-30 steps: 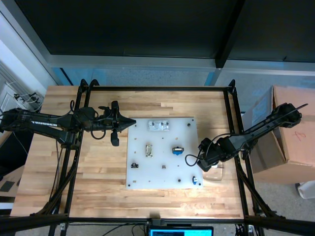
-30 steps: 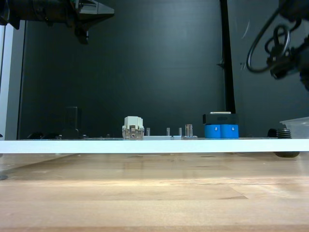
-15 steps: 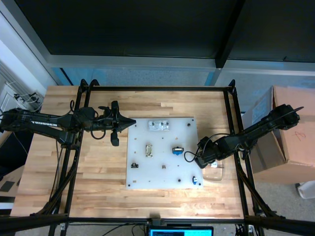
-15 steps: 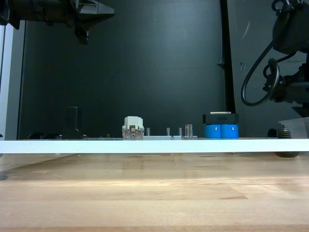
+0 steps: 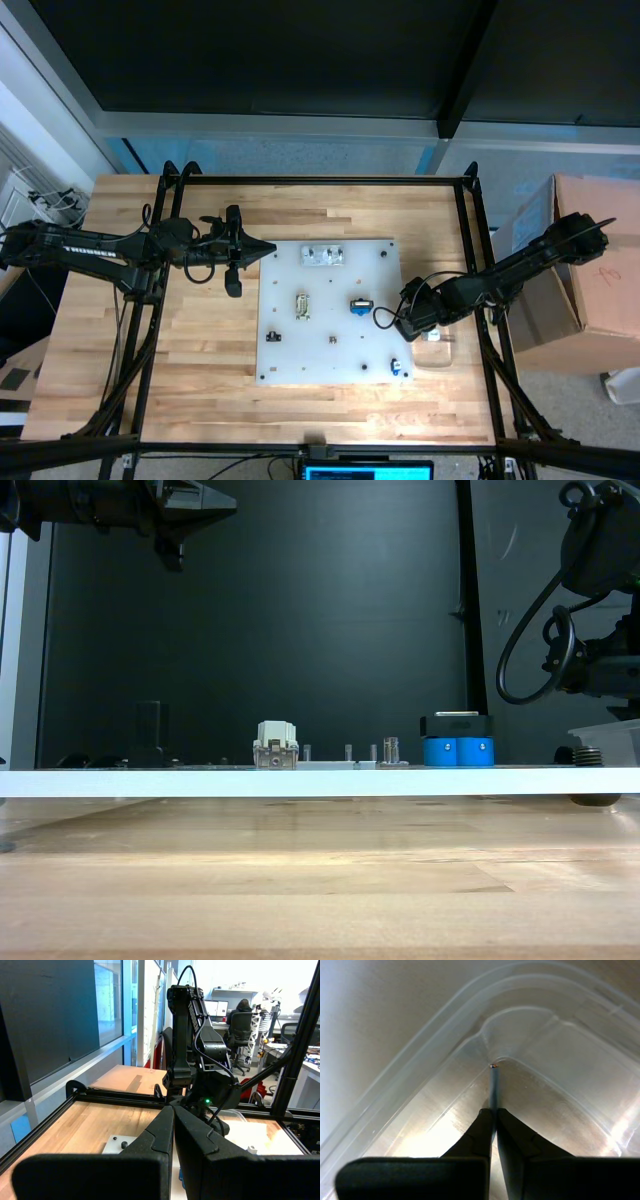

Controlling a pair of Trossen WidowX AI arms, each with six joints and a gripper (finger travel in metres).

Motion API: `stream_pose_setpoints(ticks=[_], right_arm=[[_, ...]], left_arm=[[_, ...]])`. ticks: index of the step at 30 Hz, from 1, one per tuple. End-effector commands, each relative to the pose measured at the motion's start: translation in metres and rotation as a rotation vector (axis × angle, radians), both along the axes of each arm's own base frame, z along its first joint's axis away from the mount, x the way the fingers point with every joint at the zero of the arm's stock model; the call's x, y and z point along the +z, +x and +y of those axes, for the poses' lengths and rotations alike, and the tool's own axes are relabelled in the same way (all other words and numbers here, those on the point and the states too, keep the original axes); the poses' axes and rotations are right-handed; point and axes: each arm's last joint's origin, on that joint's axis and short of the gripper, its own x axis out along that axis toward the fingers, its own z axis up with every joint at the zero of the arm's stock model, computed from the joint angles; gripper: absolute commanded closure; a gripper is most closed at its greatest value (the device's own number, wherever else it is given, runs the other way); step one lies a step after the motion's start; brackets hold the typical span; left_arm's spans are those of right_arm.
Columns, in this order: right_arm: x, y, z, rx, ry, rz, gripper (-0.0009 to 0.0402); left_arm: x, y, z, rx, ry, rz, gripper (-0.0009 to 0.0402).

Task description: Pick the RJ45 connector and install on the taskboard

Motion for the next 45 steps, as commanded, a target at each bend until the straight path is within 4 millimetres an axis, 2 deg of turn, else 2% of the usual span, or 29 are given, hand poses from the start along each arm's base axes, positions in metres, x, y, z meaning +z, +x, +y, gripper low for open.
stream_pose_setpoints(ticks=[1,10,24,36,45], right_arm=[[0.000,0.000,0.001,0.003,0.009,0.003,0.0389],[0.010,0.004,0.002,0.004,0.014,-0.003,0.0394],[0.063,0.009,0.002,-0.010,-0.060,-0.003,0.0393],[0.144,0.035,0.002,-0.074,-0.277,-0.215,0.0394],[0.181,0.080,-0.008,-0.095,-0.458,-0.300,0.0394]], left_arm=[[0.000,0.000,0.000,0.000,0.000,0.000,0.0393],[0.000,0.000,0.000,0.000,0.000,-0.001,0.0393],[0.000,0.000,0.000,0.000,0.000,0.000,0.0393],[0.000,0.000,0.000,0.000,0.000,-0.001,0.0393],[0.003,0.000,0.000,0.000,-0.004,-0.034,0.0393]])
